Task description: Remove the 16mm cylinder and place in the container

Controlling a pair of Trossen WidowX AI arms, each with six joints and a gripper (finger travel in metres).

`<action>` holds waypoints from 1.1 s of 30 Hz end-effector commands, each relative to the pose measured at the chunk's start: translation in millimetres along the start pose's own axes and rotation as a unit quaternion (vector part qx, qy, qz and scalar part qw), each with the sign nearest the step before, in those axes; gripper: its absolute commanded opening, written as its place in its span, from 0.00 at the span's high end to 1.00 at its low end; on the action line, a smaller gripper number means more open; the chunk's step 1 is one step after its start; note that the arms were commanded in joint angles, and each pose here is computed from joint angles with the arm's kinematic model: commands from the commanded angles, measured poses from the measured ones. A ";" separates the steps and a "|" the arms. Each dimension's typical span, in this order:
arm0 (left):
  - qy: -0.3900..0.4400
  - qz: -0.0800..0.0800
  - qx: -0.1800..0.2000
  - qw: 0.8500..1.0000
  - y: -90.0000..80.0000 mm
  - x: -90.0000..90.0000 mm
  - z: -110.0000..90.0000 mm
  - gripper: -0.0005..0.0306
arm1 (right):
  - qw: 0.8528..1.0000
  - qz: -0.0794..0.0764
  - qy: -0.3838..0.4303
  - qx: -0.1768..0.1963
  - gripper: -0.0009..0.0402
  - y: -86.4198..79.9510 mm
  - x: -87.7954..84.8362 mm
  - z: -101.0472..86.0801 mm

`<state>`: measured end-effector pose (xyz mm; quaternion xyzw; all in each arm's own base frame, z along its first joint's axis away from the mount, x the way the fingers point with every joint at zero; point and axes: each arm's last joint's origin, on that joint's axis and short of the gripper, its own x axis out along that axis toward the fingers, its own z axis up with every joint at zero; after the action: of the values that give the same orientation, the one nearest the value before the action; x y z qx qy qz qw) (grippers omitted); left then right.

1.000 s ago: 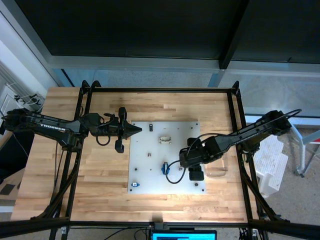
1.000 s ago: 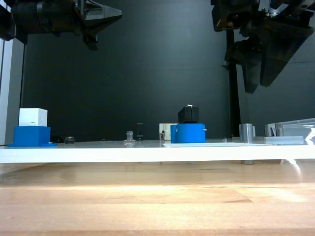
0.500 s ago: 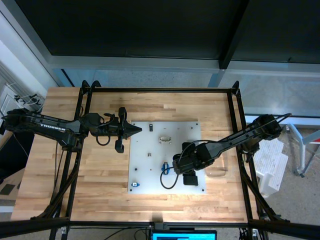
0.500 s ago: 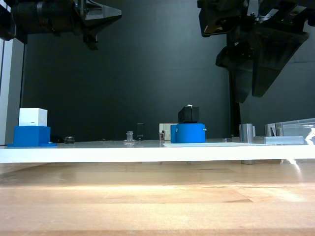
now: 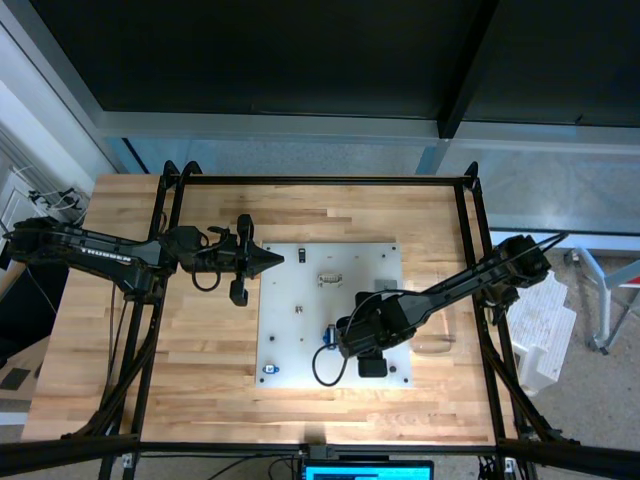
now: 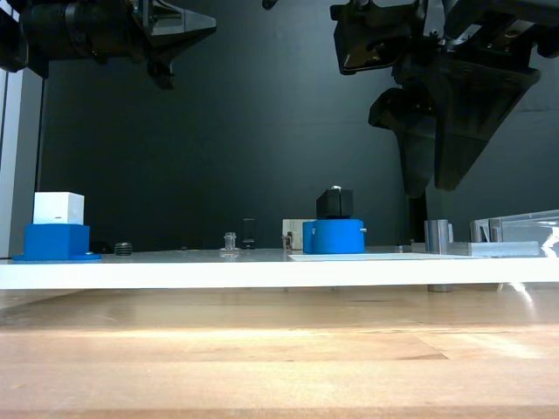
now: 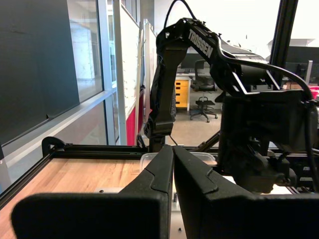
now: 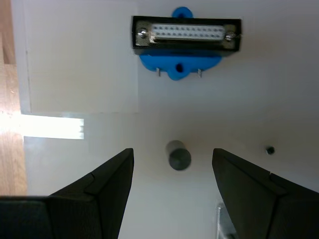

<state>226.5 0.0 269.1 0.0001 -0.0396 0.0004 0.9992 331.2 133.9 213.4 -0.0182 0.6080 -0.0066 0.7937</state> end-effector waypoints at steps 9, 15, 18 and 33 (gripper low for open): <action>0.000 0.000 0.000 1.000 0.1 0.1 -0.1 0.98 | 1.000 0.006 0.006 0.004 0.44 10.4 15.7 3.4; 0.000 0.000 0.000 1.000 0.0 0.1 -0.1 0.98 | 1.000 0.014 0.009 0.002 0.45 16.0 28.0 5.2; 0.000 0.000 0.000 1.000 0.0 0.1 -0.1 0.98 | 1.000 0.016 0.006 0.005 0.48 17.5 28.7 5.3; 0.000 0.000 0.000 1.000 0.0 0.1 -0.1 0.98 | 1.000 0.019 0.000 0.005 0.77 23.0 39.8 7.4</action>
<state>226.5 0.0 268.9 0.0001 -0.0392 0.0002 0.9992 348.5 155.7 176.1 -0.0027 0.6086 0.0057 0.7935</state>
